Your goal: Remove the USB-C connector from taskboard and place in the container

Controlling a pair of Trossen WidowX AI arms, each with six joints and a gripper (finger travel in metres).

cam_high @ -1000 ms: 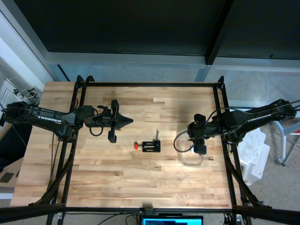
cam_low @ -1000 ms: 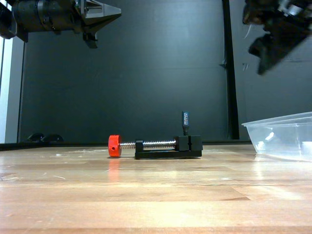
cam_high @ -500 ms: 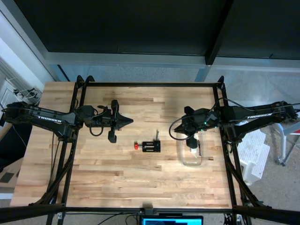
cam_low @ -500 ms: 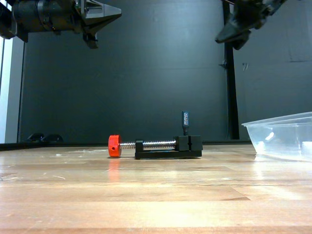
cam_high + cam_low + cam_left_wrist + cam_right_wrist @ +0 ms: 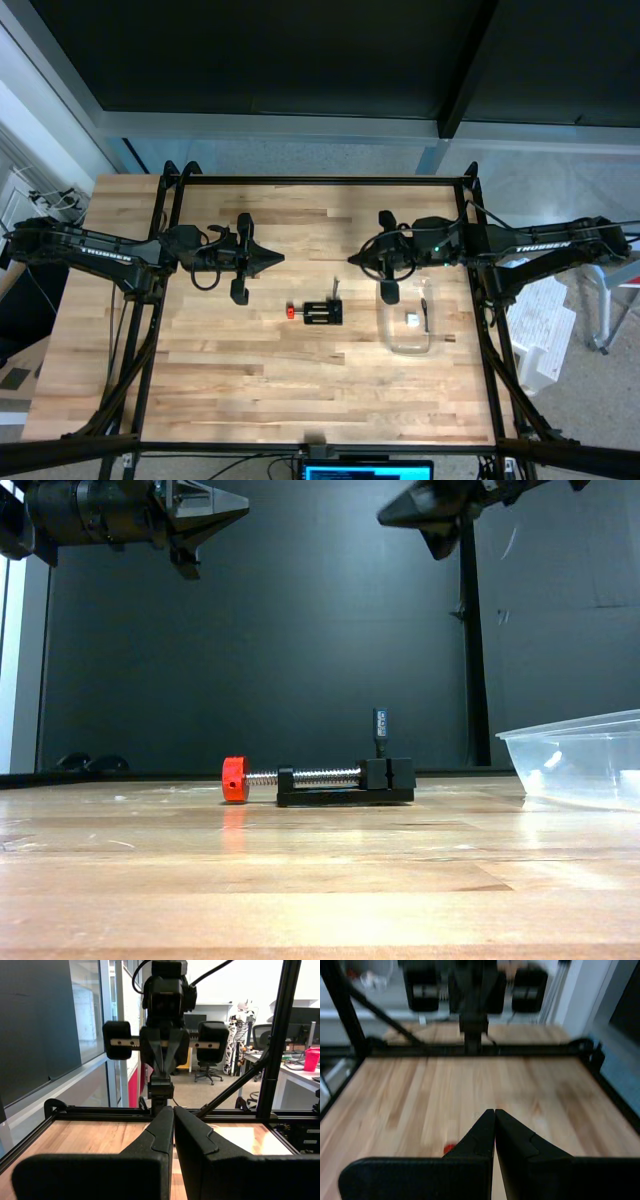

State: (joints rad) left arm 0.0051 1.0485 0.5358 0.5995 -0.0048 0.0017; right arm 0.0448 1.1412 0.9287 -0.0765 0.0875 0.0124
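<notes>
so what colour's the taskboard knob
Red-orange knob, low view best; left gripper and right gripper hover above.

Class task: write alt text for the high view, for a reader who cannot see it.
Seen from above, a slender black USB-C connector lies inside the clear container beside a small white cube, right of the taskboard on the wooden table. The left gripper and right gripper, both shut, point at each other, raised over the table.

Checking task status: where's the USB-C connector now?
High view: the USB-C connector lies inside the container at table right, beside a small white cube. The right gripper, shut, hovers back-left of the container; the left gripper, shut, hovers back-left of the taskboard.
</notes>
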